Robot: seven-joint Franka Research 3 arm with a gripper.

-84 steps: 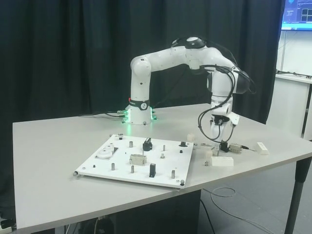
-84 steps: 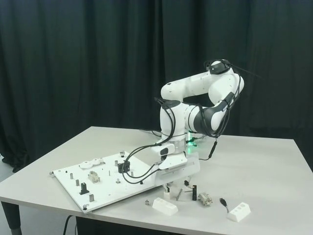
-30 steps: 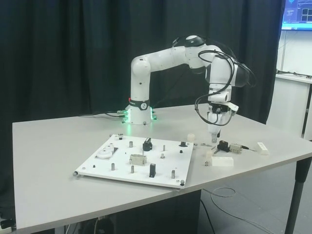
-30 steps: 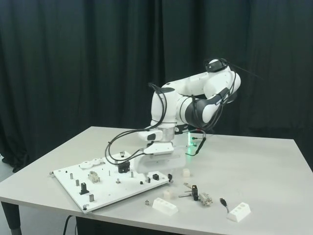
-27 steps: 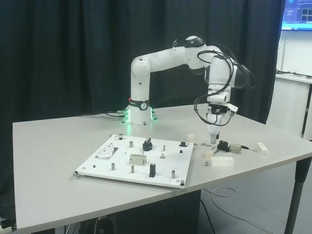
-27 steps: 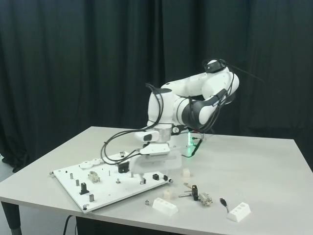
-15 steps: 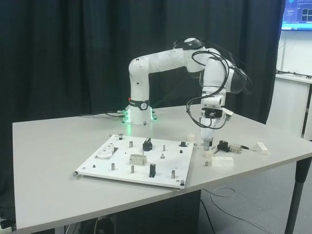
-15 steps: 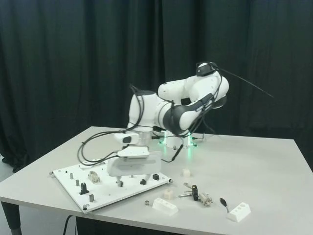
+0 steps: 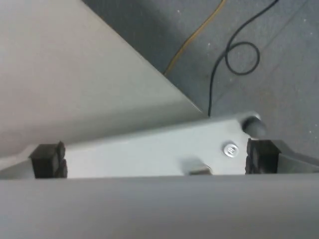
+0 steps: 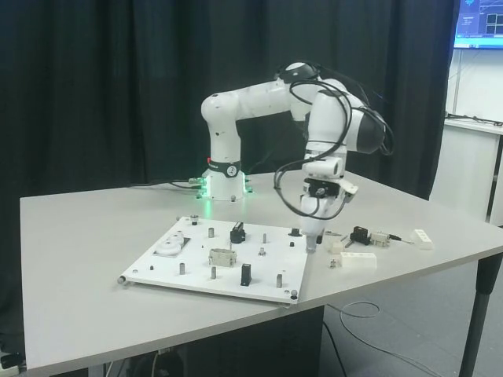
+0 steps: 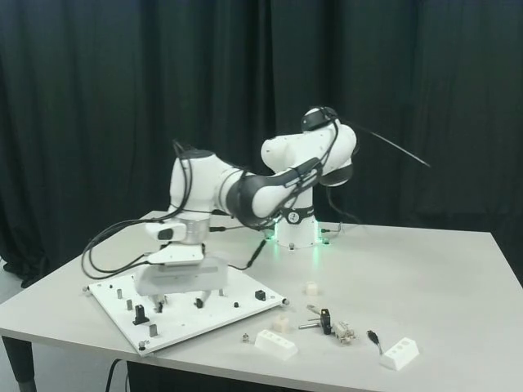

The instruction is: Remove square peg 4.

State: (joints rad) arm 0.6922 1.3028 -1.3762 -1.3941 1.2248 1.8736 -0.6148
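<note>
Two black fingertips [image 9: 47, 160] stand wide apart in the wrist view with nothing between them, so the gripper [image 10: 312, 242] is empty. In the first room view it hangs low at the 3 o'clock edge of the white board [image 10: 196, 263]. Several short grey pegs [image 10: 213, 272] stand upright in that board, and which one is square peg 4 I cannot tell, though it is probably among them. Loose parts [image 10: 357, 259] lie on the table [image 10: 78, 236] further toward 3 o'clock. Closing on the wrong peg is the main risk. Pulling at a tilt could also jam the peg and lift the board.
</note>
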